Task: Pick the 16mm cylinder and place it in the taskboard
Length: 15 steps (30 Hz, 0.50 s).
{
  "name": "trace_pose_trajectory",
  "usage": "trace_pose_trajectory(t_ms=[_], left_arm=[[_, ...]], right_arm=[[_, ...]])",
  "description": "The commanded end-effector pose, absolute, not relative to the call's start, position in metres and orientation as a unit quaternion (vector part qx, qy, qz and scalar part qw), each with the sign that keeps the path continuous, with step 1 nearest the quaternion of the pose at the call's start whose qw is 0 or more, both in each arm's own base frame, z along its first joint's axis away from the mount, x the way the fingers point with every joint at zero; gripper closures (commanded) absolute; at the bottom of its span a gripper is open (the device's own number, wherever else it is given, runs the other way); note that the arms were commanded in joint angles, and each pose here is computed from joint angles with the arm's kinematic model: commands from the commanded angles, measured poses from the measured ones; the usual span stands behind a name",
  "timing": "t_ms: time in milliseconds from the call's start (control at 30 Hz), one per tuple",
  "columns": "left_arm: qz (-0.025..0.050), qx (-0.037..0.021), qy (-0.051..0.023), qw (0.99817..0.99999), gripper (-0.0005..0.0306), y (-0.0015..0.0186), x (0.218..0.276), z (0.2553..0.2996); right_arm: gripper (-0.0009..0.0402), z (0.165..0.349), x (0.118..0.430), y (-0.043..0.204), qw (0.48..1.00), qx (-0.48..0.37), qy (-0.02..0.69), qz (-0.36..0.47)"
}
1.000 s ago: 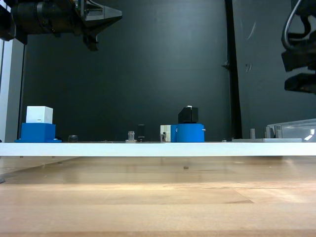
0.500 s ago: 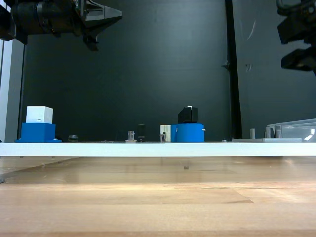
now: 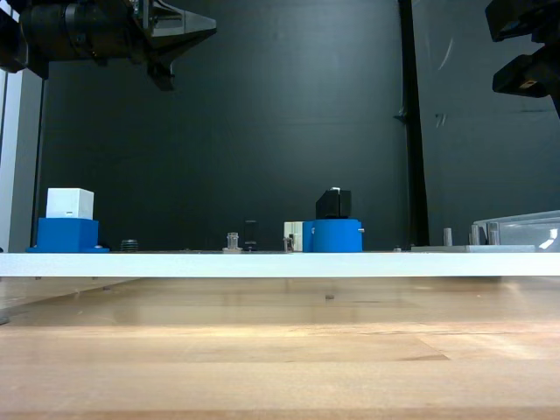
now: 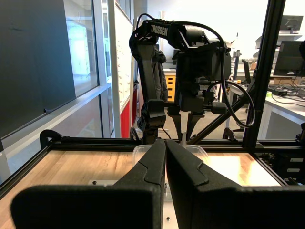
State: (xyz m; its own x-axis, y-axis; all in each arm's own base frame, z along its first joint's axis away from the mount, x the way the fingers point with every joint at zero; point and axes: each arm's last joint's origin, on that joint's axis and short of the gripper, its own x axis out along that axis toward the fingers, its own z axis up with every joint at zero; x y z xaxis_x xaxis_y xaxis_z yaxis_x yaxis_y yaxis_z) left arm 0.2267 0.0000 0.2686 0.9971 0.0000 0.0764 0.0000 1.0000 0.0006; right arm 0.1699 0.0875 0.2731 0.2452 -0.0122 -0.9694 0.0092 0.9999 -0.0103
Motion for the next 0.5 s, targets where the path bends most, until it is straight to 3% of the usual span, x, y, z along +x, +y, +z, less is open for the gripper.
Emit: trace_pose_trajectory(t_ms=[33, 500], left_arm=[[-0.0002, 0.0003, -0.0382, 0.99927, 0.0300, 0.0000, 0.2268, 0.2686], [0.0000, 0.0003, -0.0382, 0.99927, 0.0300, 0.0000, 0.2268, 0.2686]], right_arm=[[0.0365, 0.2729, 0.1699, 0.0876, 0.789, -0.002, 0.615, -0.007], [0.0366, 0.2689, 0.1759, 0.0887, 0.784, -0.002, 0.620, -0.012]])
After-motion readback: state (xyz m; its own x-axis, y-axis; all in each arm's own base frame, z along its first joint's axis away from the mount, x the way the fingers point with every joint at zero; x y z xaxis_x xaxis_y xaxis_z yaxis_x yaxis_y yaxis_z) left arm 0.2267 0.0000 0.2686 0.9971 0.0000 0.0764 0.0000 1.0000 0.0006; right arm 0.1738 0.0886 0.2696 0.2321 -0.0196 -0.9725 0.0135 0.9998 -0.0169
